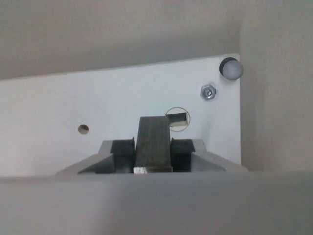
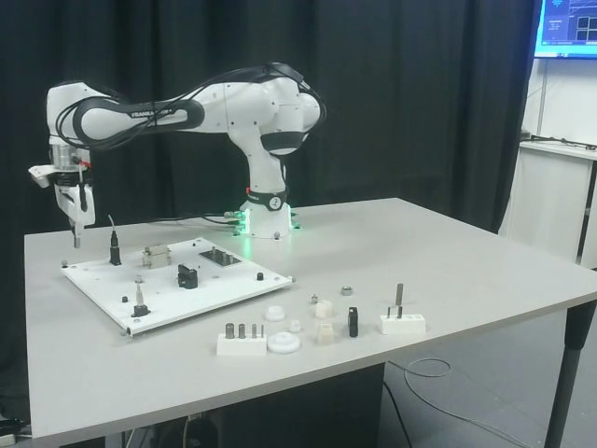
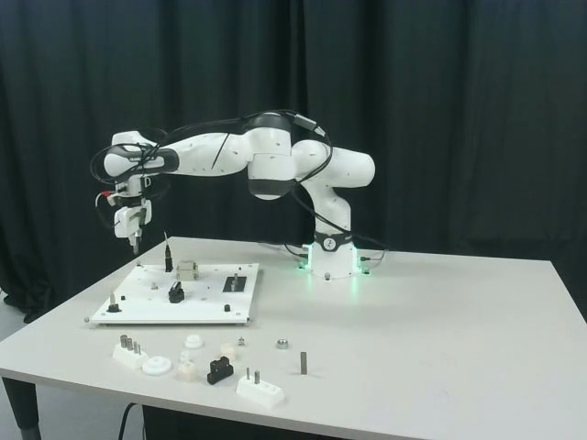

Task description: Insert square peg 4.

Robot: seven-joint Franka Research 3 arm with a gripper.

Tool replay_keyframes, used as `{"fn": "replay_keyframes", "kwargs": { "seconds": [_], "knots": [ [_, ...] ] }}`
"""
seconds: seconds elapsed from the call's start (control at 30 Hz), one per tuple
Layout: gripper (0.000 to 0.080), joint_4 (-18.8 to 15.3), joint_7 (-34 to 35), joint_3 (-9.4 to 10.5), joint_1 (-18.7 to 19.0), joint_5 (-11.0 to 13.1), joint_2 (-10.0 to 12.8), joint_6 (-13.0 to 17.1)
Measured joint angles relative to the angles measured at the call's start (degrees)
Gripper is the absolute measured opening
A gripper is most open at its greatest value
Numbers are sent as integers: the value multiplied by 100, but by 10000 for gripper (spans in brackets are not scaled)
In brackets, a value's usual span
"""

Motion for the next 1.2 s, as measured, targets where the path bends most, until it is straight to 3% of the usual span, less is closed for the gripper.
{"fn": "replay_keyframes", "kwargs": {
  "seconds": [1.2],
  "knots": [
    [154,292,-210,599,-455,-274,-17,-2]
  ]
}}
